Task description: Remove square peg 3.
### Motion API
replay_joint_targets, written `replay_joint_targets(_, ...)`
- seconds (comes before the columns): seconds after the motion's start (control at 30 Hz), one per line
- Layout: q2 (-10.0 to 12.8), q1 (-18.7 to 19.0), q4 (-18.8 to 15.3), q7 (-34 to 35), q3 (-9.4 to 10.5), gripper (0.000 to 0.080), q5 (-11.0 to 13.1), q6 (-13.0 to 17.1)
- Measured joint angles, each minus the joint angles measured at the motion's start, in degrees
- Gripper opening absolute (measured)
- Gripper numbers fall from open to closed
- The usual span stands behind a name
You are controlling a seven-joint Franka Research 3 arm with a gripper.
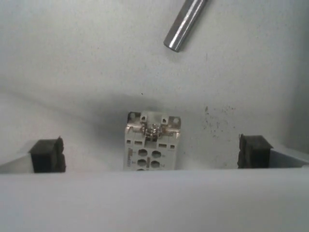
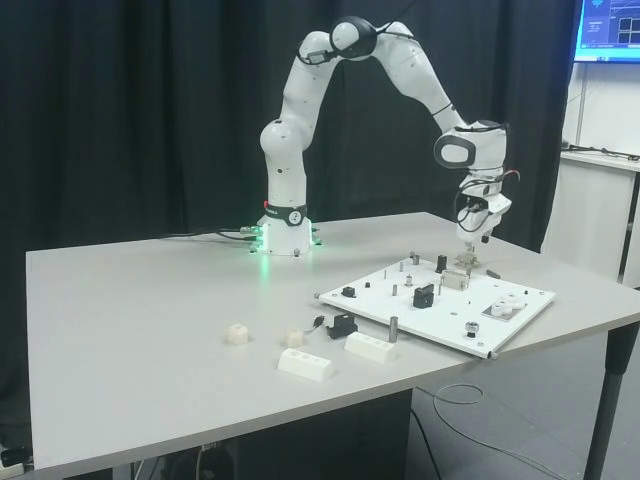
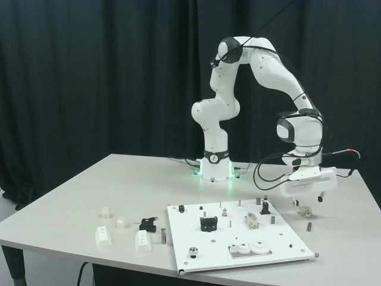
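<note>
peg 3 [image 1: 152, 140] lies on the table at my 6 o'clock, outside the board [image 3: 238, 238]; my gripper [image 1: 149, 154] open, empty: removal looks done.

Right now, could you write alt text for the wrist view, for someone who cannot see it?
The open gripper hangs above a small white connector block lying on the grey table, its two black fingertips spread wide to either side without touching it. A grey metal rod lies on the table beyond the block.
</note>
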Motion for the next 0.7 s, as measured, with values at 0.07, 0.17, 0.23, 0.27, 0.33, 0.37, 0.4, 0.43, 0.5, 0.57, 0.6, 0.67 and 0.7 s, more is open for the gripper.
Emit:
replay_joint_targets(0.07, -0.08, 0.00, 0.02, 0.00, -0.19, 0.0800, -0.21, -0.05)
replay_joint_targets(0.17, -0.20, 0.00, 0.10, -0.02, -0.61, 0.0800, -0.82, -0.20)
replay_joint_targets(0.23, -0.28, 0.00, 0.20, -0.09, -0.98, 0.0800, -1.44, -0.44)
replay_joint_targets(0.27, -0.31, 0.00, 0.28, -0.11, -1.22, 0.0800, -1.81, -0.61)
replay_joint_targets(0.33, -0.32, -0.01, 0.52, -0.15, -1.73, 0.0800, -2.56, -0.91)
replay_joint_targets(0.37, -0.32, -0.03, 0.63, -0.19, -2.02, 0.0800, -2.88, -1.00)
replay_joint_targets(0.4, -0.32, -0.07, 0.74, -0.30, -2.32, 0.0800, -3.21, -1.05)
replay_joint_targets(0.43, -0.32, -0.13, 0.83, -0.49, -2.59, 0.0800, -3.49, -1.09)
replay_joint_targets(0.5, -0.32, -0.23, 0.98, -1.05, -3.17, 0.0800, -3.92, -1.11)
replay_joint_targets(0.57, -0.32, -0.38, 1.12, -1.76, -3.81, 0.0800, -4.27, -1.11)
replay_joint_targets(0.6, -0.32, -0.45, 1.19, -2.12, -4.12, 0.0800, -4.35, -1.11)
replay_joint_targets(0.67, -0.32, -0.57, 1.30, -3.00, -4.82, 0.0800, -4.44, -1.11)
replay_joint_targets(0.7, -0.32, -0.63, 1.34, -3.55, -5.19, 0.0800, -4.45, -1.11)
